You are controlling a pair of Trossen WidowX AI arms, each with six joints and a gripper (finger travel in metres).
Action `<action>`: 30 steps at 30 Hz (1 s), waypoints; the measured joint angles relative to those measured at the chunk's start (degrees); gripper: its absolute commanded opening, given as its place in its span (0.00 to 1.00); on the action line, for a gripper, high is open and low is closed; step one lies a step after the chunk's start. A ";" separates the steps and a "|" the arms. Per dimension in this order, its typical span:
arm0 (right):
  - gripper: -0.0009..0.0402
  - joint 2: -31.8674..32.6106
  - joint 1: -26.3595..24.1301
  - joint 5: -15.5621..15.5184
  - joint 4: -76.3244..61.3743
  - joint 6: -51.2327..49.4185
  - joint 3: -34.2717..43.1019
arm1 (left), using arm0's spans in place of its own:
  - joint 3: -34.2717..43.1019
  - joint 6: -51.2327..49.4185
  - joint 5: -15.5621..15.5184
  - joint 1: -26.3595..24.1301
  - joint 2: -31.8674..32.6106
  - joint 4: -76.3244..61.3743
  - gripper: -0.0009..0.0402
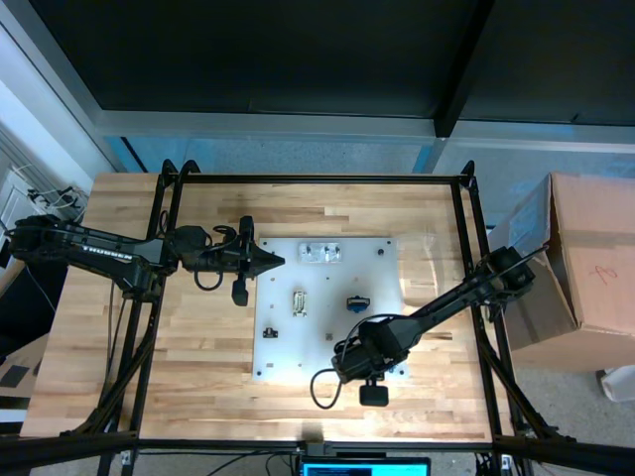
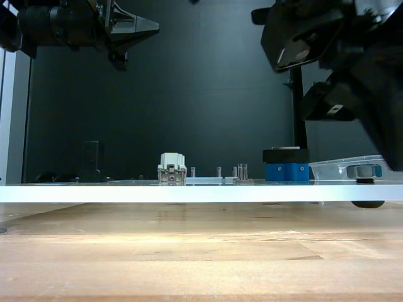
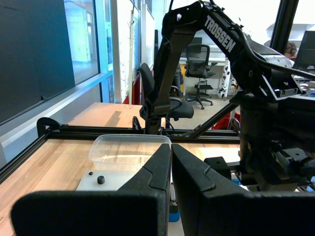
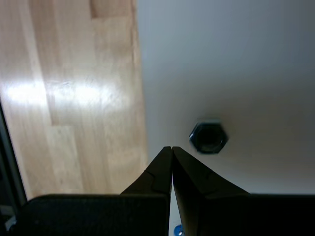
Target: Unfasten the M12 nut and place it in the container
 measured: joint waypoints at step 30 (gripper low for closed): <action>0.02 -3.41 -0.17 1.05 -5.16 4.02 1.64 | 0.00 0.02 -0.02 0.00 0.02 -0.02 0.02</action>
